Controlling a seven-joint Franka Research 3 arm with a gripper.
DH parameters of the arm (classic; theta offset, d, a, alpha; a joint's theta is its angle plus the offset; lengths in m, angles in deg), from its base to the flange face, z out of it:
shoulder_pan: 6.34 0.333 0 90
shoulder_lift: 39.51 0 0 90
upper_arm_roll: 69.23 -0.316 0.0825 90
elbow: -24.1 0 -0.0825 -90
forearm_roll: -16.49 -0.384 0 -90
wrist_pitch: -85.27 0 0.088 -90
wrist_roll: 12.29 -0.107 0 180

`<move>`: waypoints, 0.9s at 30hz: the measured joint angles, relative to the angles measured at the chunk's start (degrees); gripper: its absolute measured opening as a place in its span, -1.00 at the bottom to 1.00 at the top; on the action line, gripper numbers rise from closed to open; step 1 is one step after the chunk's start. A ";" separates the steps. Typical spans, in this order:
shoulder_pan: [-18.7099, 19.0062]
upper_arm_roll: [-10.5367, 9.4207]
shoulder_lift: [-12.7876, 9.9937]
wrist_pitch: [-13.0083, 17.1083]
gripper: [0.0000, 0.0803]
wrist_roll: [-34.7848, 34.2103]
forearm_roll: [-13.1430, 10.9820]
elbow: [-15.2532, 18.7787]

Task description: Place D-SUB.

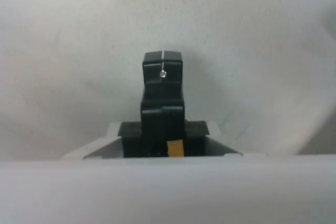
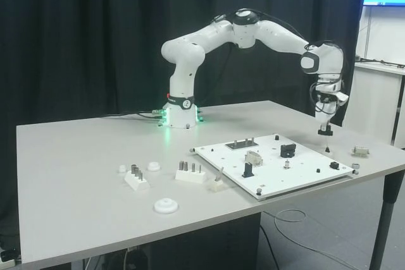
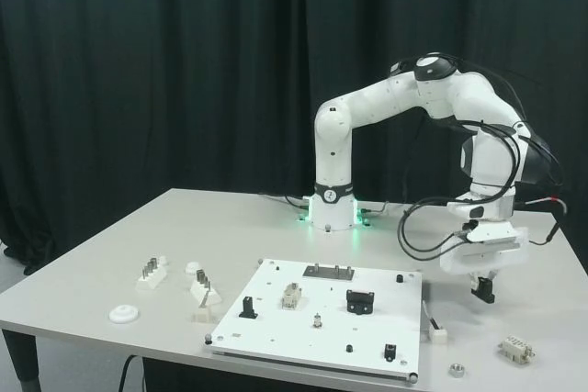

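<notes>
Black fingers [image 1: 163, 77] of the tool [image 3: 483, 293] are pressed together, holding nothing, arm stretched past the board [image 3: 317, 319], low over the surface [image 3: 110, 254]. D-SUB [image 3: 515, 350] lies near it.

pretty monochrome setup here: white arm [image 2: 253, 33] with a green glow at its base [image 2: 178, 117], grey table [image 2: 69, 156], white board [image 2: 272, 164] dotted with small black parts [image 2: 288, 151], black curtain [image 2: 95, 36] behind, and black fingers [image 1: 163, 69] in the wrist view
</notes>
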 joint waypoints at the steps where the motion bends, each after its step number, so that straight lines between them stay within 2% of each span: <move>1: 0.03 0.00 0.24 -0.02 -0.61 -2.11 0.00 -0.04; 11: 0.13 0.48 0.70 -1.83 -0.61 -23.92 0.07 -0.85; 21: 0.16 0.66 0.69 -3.21 -0.61 -54.32 0.34 -1.28; 27: 0.18 0.55 0.69 -3.26 -0.62 -63.99 0.31 -1.38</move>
